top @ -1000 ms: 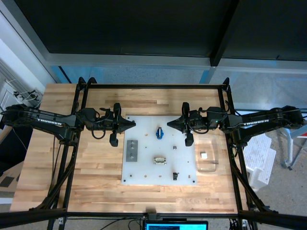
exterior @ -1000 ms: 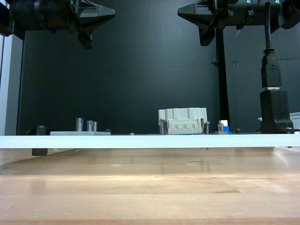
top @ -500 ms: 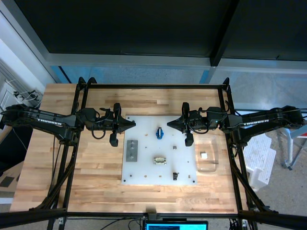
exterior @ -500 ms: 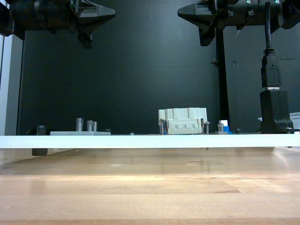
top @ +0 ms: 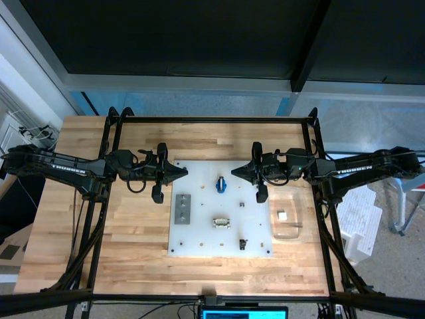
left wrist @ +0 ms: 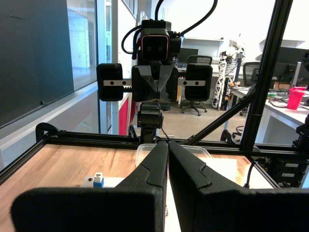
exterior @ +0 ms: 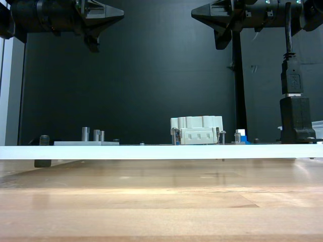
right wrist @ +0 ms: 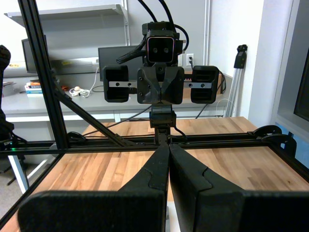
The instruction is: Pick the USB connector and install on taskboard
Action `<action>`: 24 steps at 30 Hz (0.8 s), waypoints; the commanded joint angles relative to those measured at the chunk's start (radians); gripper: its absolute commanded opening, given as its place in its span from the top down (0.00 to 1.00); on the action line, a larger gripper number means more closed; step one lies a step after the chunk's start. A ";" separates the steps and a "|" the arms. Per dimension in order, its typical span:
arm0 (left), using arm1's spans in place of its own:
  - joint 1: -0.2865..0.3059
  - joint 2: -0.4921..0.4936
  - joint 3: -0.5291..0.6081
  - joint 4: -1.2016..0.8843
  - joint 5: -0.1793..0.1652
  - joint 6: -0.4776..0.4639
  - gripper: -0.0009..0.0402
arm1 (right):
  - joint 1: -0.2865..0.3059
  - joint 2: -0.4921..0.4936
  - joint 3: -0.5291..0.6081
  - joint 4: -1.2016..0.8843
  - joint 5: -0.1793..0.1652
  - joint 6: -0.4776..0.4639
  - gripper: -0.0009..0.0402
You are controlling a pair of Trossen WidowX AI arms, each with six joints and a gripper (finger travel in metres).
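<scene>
Seemingly unstarted: left gripper (top: 186, 171) at nine o'clock and right gripper (top: 232, 172) at three hover clenched, empty; next, descend to the USB connector (top: 243, 244) at the taskboard's (top: 199, 232) five.

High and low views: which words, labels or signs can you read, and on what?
"TROSSEN", faint: left arm and right arm.
USB trident sign, embossed: USB connector standing on the taskboard.
Screen at the near edge: too small to read.
Left claw and right claw, shut, high over the taskboard's far part: no markings.
</scene>
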 commanded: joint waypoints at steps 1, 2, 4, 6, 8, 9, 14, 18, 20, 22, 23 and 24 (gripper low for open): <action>0.000 0.000 0.000 0.000 0.000 0.000 0.98 | 0.000 0.000 0.000 0.000 0.000 0.000 0.98; 0.000 0.000 0.000 0.000 0.000 0.000 0.98 | 0.000 0.000 0.000 0.000 0.000 0.000 0.98; 0.000 0.000 0.000 0.000 0.000 0.000 0.98 | 0.000 0.000 0.000 0.000 0.000 0.000 0.98; 0.000 0.000 0.000 0.000 0.000 0.000 0.98 | 0.000 0.000 0.000 0.000 0.000 0.000 0.98; 0.000 0.000 0.000 0.000 0.000 0.000 0.98 | 0.000 0.000 0.000 0.000 0.000 0.000 0.98; 0.000 0.000 0.000 0.000 0.000 0.000 0.98 | 0.000 0.000 0.000 0.000 0.000 0.000 0.98; 0.000 0.000 0.000 0.000 0.000 0.000 0.98 | 0.000 0.000 0.000 0.000 0.000 0.000 0.98; 0.000 0.000 0.000 0.000 0.000 0.000 0.98 | 0.000 0.000 0.000 0.000 0.000 0.000 0.98; 0.000 0.000 0.000 0.000 0.000 0.000 0.98 | 0.000 0.000 0.000 0.000 0.000 0.000 0.98; 0.000 0.000 0.000 0.000 0.000 0.000 0.98 | 0.000 0.000 0.000 0.000 0.000 0.000 0.98; 0.000 0.000 0.000 0.000 0.000 0.000 0.98 | 0.000 0.000 0.000 0.000 0.000 0.000 0.98; 0.000 0.000 0.000 0.000 0.000 0.000 0.98 | 0.000 0.000 0.000 0.000 0.000 0.000 0.98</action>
